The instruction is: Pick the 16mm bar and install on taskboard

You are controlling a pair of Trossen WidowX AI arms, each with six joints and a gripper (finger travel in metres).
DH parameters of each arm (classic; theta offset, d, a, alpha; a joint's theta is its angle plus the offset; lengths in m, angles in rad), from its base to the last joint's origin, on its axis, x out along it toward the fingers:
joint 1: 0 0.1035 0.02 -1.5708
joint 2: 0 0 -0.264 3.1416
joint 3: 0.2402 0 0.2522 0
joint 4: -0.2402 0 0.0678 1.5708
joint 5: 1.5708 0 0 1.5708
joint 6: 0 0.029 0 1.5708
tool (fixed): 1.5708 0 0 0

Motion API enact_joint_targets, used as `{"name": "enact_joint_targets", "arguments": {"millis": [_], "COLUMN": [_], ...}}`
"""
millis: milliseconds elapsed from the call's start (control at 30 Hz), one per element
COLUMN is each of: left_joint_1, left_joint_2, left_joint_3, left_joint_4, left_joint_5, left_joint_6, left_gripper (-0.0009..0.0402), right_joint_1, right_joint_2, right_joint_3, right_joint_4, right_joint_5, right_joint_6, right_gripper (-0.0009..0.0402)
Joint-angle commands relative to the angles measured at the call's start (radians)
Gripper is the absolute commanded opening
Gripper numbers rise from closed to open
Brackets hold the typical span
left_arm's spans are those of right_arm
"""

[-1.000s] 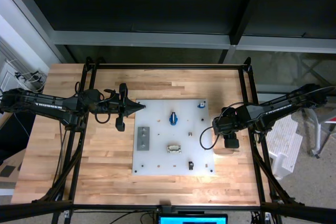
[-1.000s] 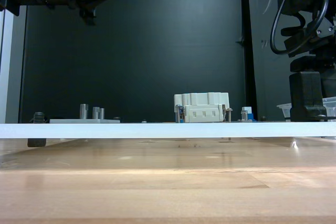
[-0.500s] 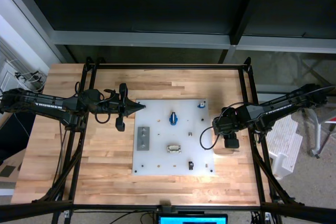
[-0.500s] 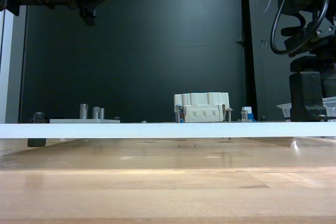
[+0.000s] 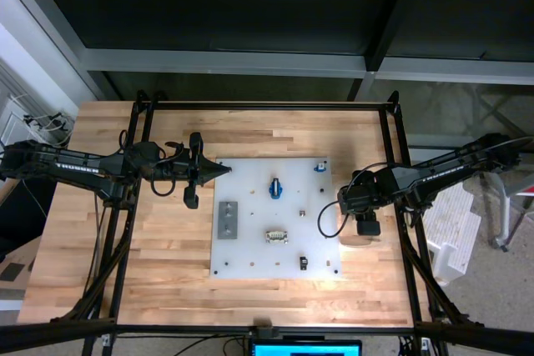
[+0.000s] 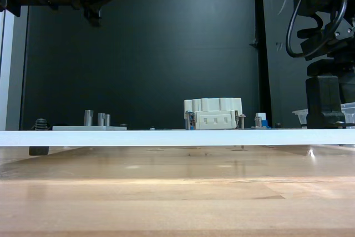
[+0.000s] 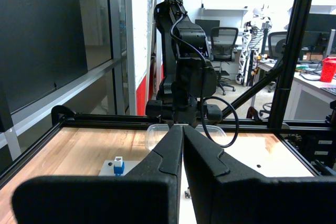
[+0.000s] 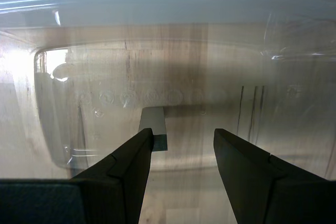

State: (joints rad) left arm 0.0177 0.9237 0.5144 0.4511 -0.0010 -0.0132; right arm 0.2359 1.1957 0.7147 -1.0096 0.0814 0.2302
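Pickup stage: 16mm bar [image 8: 152, 120], likely this grey piece, lies free in clear tray [image 8: 44, 103], just beside one finger of right gripper [image 8: 184, 135], jaws spread. Shift sideways to centre bar, then descend and close. Above taskboard [image 5: 250, 243] left edge hovers left gripper [image 7: 182, 129], pinched together, empty.

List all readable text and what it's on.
No text can be read.
The taskboard, the clear tray and the 16mm bar lying free in it show none; the screen at the near edge is too small to read.
Left gripper, jaws shut, hangs above the board's left edge; right gripper, jaws open, over the tray.
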Motion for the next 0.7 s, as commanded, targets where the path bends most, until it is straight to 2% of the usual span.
{"name": "enact_joint_targets", "arguments": {"millis": [33, 700], "left_joint_1": [0.0, 0.0], "left_joint_2": [0.0, 0.0], "left_joint_3": [0.0, 0.0], "left_joint_4": [0.0, 0.0], "left_joint_5": [0.0, 0.0], "left_joint_6": [0.0, 0.0], "left_gripper": [0.0, 0.0], "right_joint_1": [0.0, 0.0], "right_joint_2": [-0.005, -0.038], "right_joint_3": [0.016, 0.085], "right_joint_4": [-0.011, -0.111], "right_joint_5": [-0.003, -0.003], "right_joint_6": [-0.003, -0.003], "right_gripper": [0.0165, 0.0165]}}
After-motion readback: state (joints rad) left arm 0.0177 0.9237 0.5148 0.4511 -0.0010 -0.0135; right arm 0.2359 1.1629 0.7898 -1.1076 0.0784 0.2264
